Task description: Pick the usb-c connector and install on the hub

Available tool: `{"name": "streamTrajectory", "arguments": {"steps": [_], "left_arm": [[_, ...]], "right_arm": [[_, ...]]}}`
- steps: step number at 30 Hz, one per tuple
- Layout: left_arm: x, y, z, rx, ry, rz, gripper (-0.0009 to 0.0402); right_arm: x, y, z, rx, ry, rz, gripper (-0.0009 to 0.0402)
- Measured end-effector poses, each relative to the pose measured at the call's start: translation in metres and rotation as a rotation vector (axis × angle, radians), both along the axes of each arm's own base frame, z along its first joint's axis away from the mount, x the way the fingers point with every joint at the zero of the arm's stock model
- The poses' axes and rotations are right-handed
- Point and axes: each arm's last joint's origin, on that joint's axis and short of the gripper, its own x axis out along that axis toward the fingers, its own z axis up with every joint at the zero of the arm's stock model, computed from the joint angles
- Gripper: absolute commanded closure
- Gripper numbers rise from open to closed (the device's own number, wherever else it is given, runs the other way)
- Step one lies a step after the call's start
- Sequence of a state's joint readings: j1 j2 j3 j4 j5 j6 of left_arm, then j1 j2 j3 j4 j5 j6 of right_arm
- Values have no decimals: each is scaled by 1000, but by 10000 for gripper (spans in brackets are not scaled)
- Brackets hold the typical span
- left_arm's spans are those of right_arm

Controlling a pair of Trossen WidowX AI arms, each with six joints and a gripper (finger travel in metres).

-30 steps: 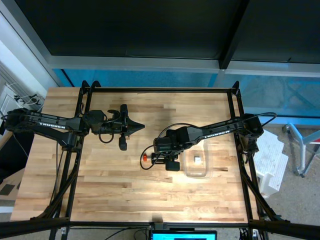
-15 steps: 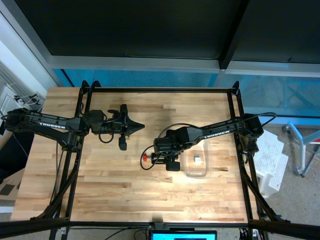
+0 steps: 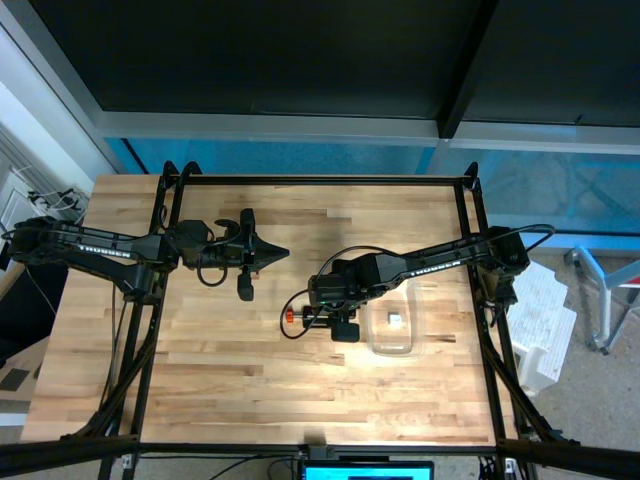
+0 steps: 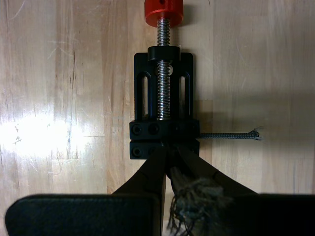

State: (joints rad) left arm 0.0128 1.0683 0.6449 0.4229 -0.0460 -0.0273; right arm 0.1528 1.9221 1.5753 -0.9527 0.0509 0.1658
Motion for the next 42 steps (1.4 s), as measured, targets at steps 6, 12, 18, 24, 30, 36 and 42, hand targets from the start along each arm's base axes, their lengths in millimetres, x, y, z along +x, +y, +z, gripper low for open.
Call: {"name": "streamTrajectory", "arguments": {"steps": [6,12,18,24,30,36,42], "left_arm": [[0,0,0,0,-1,0,393],[0,0,0,0,-1,0,393],[0,0,0,0,0,0,393],[0,0,0,0,0,0,393],[0,0,0,0,-1,0,393],[0,0,0,0,0,0,393],[0,0,0,0,0,0,393]], "right_arm": [[0,0,-1,-1,2,-1,393],[0,0,0,0,1,0,375],[-3,0,1,0,15,0,323],[-5,-1,9,6,-15,-3,273],[-11,-2,23,11,-50,-7,236],[-19,-3,37,13,-73,-2,214],[-29,-4,50,8,-107,21,212]]}}
